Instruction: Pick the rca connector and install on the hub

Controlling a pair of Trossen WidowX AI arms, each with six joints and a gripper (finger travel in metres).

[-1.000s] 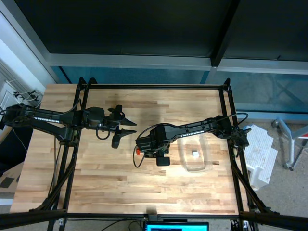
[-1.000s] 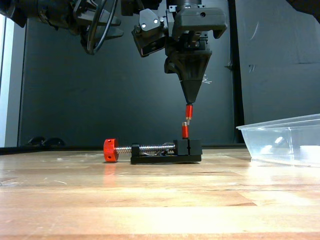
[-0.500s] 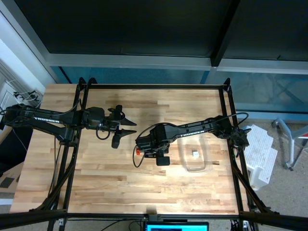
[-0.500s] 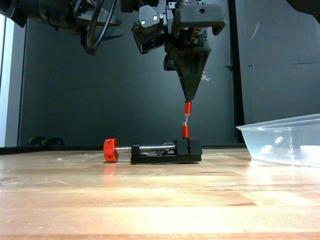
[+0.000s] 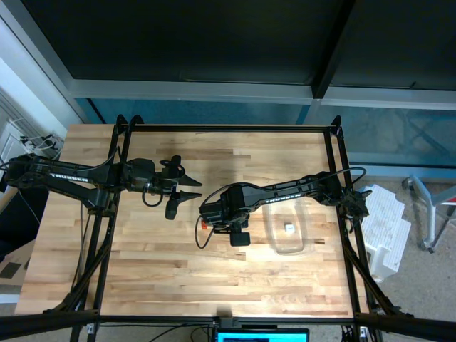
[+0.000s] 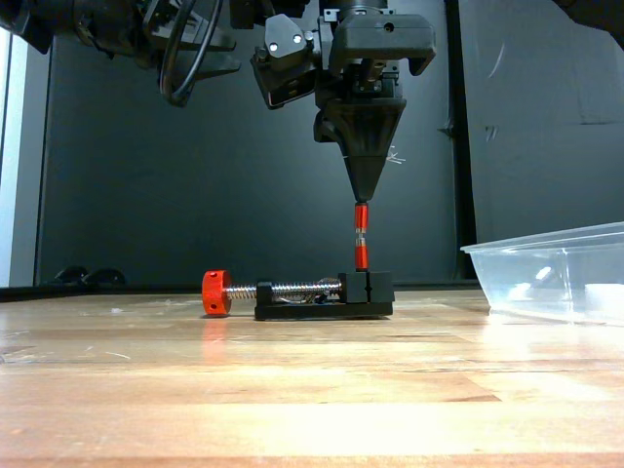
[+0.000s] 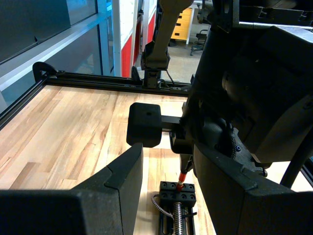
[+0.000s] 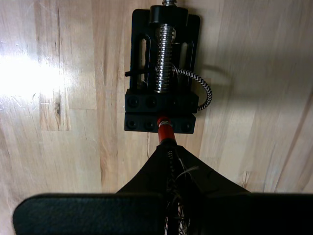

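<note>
Shifted sideways, right gripper now sits plumb over the hub, pinched on the rca connector; its tip is meeting the socket directly below. Picked, not yet seated. Beyond, left gripper idles, spread wide, holding nothing.

Rca connector: red sleeve, silver tip, upright, pinched in right gripper, tip meeting red socket atop hub right end. Hub: black block, red knob at left end, flat, table centre. Left gripper: fingers spread, aloft, left of hub.
</note>
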